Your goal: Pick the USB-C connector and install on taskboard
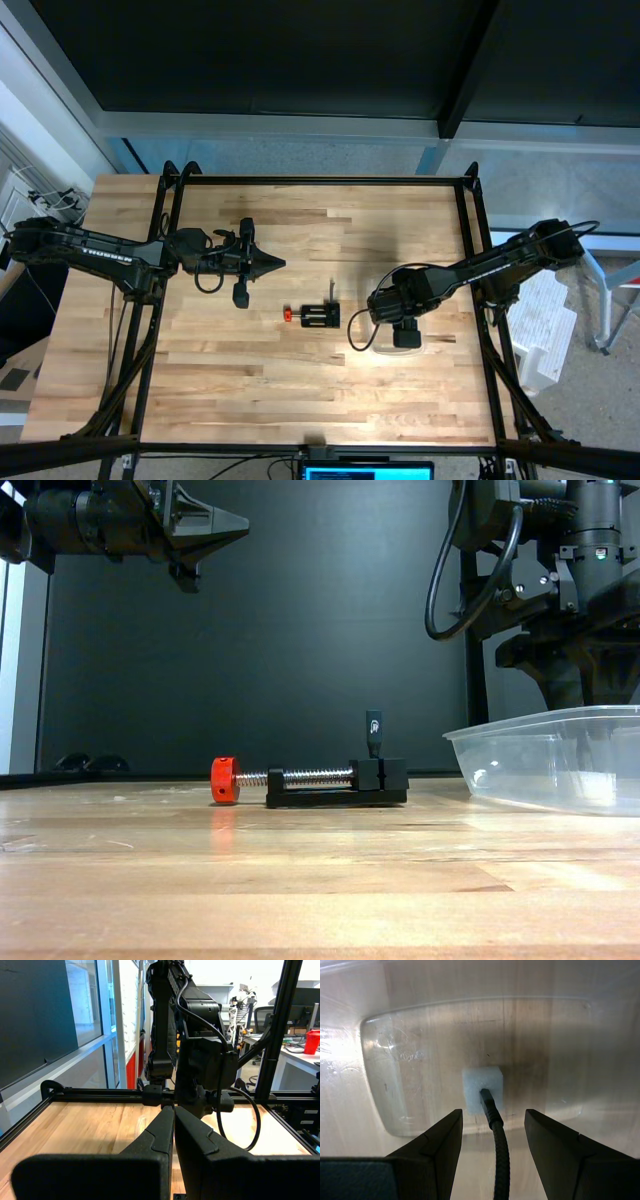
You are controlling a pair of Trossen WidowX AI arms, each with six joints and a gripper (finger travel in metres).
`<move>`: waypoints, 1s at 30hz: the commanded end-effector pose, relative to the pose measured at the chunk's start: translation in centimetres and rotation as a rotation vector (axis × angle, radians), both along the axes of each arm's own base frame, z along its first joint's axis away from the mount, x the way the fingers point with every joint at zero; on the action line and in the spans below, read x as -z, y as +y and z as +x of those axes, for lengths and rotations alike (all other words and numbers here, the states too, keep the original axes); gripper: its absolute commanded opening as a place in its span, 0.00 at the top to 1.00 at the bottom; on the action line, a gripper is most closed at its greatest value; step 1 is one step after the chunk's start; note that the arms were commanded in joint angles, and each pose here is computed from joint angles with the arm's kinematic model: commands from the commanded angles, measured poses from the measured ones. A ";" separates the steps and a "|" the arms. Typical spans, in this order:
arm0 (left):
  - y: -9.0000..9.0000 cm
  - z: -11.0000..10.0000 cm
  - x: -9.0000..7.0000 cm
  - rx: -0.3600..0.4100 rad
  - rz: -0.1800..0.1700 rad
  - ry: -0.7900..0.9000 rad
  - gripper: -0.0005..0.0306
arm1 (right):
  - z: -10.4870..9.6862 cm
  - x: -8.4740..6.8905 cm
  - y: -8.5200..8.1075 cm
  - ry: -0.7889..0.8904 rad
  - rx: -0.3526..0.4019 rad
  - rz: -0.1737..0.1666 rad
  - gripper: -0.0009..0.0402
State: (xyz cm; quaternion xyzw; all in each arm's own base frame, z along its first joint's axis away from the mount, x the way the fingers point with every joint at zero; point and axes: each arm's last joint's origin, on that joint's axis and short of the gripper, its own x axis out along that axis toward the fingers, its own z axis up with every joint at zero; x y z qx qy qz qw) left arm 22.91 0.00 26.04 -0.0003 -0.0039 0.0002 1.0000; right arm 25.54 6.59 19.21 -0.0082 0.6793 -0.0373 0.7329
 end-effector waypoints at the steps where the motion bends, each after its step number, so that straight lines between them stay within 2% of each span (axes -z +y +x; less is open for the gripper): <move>1: 0.0 0.0 0.0 0.000 0.000 0.000 0.98 | -0.1 0.2 0.0 0.002 -0.002 0.001 0.56; 10: 0.0 0.0 0.0 0.000 0.000 0.000 0.98 | -0.1 0.6 -0.1 -0.004 -0.001 0.006 0.61; 30: 0.0 0.0 0.0 0.000 0.000 0.000 0.98 | -0.1 0.6 0.0 -0.012 -0.001 0.008 0.85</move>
